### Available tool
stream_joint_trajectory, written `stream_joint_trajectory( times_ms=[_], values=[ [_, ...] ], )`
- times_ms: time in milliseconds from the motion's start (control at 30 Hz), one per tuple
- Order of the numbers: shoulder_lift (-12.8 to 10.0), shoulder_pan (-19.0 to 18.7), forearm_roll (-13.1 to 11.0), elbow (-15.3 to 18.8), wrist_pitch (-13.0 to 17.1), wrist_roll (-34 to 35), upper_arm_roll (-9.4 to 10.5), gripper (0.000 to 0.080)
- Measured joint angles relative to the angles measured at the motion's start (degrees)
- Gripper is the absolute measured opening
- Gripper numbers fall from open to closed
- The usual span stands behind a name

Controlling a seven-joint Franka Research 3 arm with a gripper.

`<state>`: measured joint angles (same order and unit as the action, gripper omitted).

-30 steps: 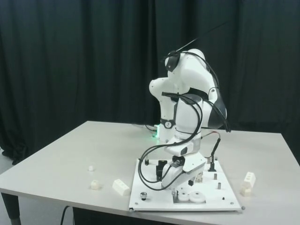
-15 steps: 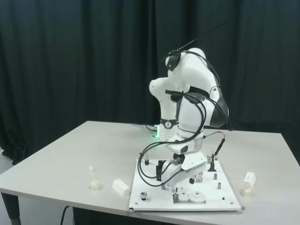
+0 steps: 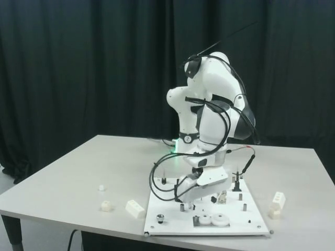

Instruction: Pick small gear.

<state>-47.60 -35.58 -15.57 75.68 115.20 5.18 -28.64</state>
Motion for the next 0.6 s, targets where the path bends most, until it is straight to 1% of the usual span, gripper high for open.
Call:
stream_joint_trajectory(
  times_ms=[167,300,467,600],
  values=[
    [0.58,0.1,2.51,0.0,-0.44,3.98,-0.56,0.08],
    [1.15,0.32,4.57,0.0,-1.61,6.24,-1.52,0.08],
    [2.29,1.32,7.38,0.0,-4.23,8.03,-2.51,0.08],
    [3.42,2.89,9.83,0.01,-6.62,8.23,-2.64,0.08]
  ],
)
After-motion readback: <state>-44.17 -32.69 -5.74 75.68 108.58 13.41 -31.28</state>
